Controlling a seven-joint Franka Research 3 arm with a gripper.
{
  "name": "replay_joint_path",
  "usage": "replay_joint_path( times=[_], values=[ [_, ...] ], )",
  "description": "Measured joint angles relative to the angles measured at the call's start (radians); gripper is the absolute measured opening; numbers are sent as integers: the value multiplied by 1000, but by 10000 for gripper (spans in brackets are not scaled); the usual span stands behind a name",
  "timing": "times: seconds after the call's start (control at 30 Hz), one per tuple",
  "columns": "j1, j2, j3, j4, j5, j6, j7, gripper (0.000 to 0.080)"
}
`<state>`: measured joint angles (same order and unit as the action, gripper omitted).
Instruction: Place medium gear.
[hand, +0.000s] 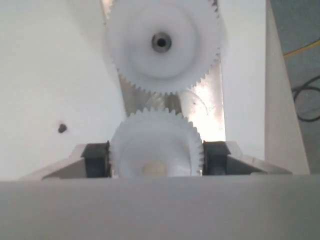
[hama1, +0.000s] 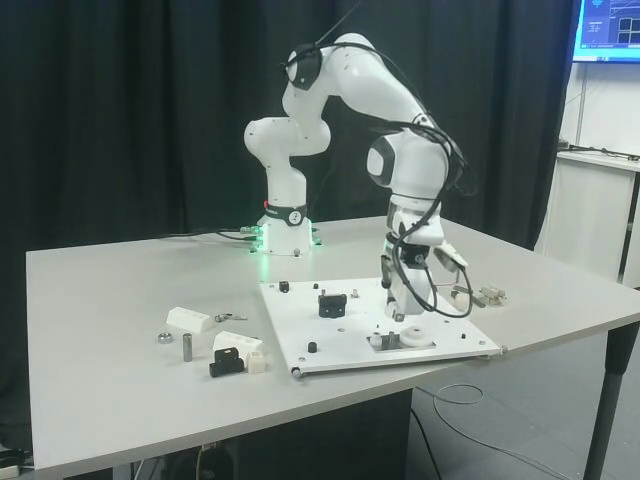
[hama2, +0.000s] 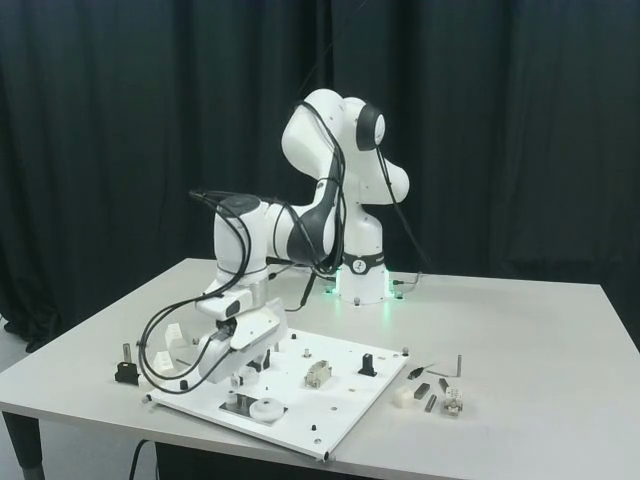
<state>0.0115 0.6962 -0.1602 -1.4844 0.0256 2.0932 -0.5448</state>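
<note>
In the wrist view a white medium gear (hand: 156, 145) sits between the two black pads (hand: 96, 159) of my gripper (hand: 156, 161), which is shut on it. Just beyond it a larger white gear (hand: 162, 45) lies flat on a metal strip of the white board (hand: 50, 75); the teeth of the two gears nearly touch. In the first room view the gripper (hama1: 397, 312) hangs low over the board (hama1: 330, 335), just behind the large gear (hama1: 410, 337). In the second room view the gripper (hama2: 240, 372) is close above the large gear (hama2: 266, 409).
A black block (hama1: 331, 304) and small pegs stand on the board. Loose white and black parts (hama1: 238, 353) lie on the grey table beside the board, with small metal parts (hama2: 440, 394) on its other side. A cable loops off the wrist.
</note>
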Motion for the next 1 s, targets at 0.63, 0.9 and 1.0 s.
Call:
replay_joint_path(
  times=[0.63,0.9,1.0],
  values=[
    [11,-13,-8,0,-5,-15,13,396],
    [18,-13,-7,-2,-3,-20,35,396],
    [27,-13,-4,-5,4,-21,49,396]
  ],
)
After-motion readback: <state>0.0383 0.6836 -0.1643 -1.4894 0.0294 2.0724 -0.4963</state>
